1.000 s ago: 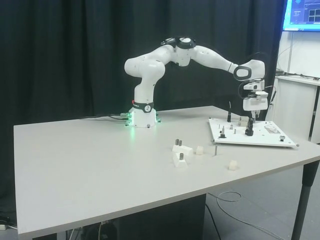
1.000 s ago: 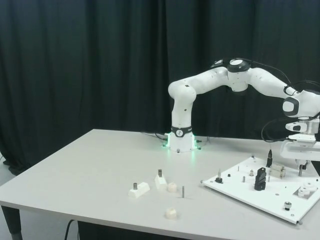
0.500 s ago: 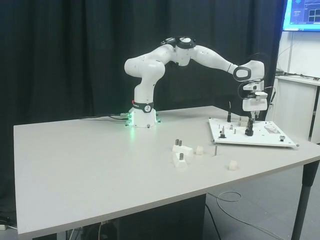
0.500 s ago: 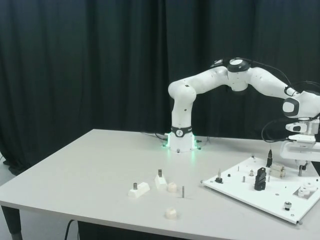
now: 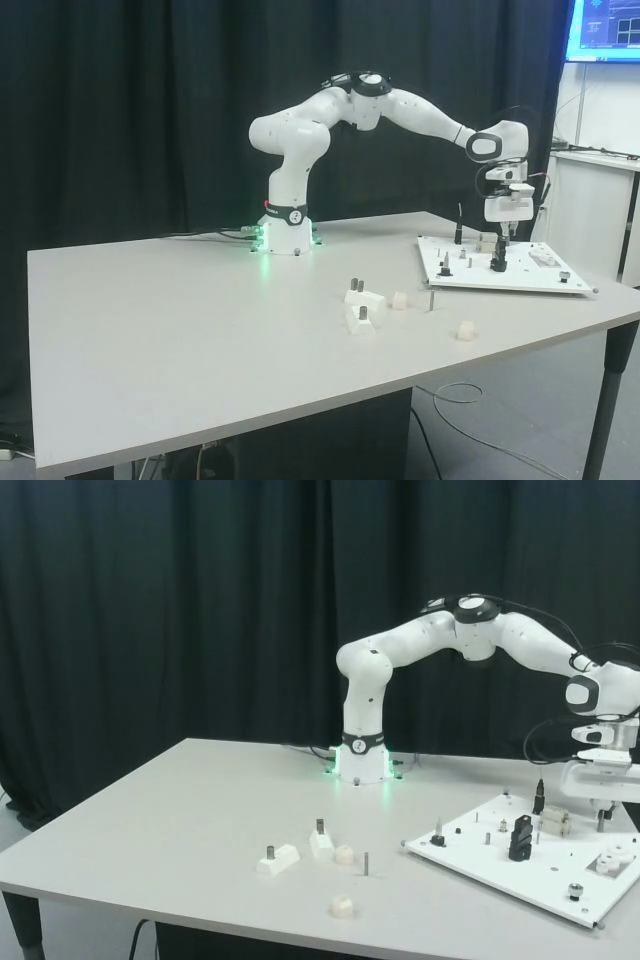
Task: Insert round peg 3.
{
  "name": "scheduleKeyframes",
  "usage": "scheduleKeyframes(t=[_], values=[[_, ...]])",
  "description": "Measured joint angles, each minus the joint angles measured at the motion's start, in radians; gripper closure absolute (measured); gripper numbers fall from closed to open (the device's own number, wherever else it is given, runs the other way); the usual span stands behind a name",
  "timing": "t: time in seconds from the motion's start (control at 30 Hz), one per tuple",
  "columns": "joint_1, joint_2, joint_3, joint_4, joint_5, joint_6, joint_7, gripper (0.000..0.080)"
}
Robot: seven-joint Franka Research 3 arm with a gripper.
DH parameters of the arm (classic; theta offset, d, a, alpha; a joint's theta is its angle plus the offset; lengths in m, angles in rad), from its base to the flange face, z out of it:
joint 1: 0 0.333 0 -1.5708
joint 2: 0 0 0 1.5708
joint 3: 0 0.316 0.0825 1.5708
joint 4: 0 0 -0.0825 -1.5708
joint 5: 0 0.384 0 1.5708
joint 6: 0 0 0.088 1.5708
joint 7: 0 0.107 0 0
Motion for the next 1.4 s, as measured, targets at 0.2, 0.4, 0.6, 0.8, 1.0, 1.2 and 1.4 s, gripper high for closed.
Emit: scheduleKeyframes(t=[0.2,0.4,0.6,0.8,1.0,1.2,1.4], values=[[0.0,-0.007,0.011,0.0,-0.01,0.013,0.005,0.0689],[-0.001,-0.016,0.022,-0.001,-0.029,0.025,0.02,0.0689],[-0.001,-0.021,0.027,-0.002,-0.042,0.034,0.028,0.0689],[-0.002,-0.024,0.031,-0.002,-0.05,0.038,0.033,0.0689],[-0.003,-0.026,0.033,-0.003,-0.052,0.044,0.034,0.0689],[-0.005,-0.026,0.036,-0.004,-0.053,0.057,0.034,0.0689],[-0.01,-0.031,0.042,-0.006,-0.056,0.071,0.034,0.0689]])
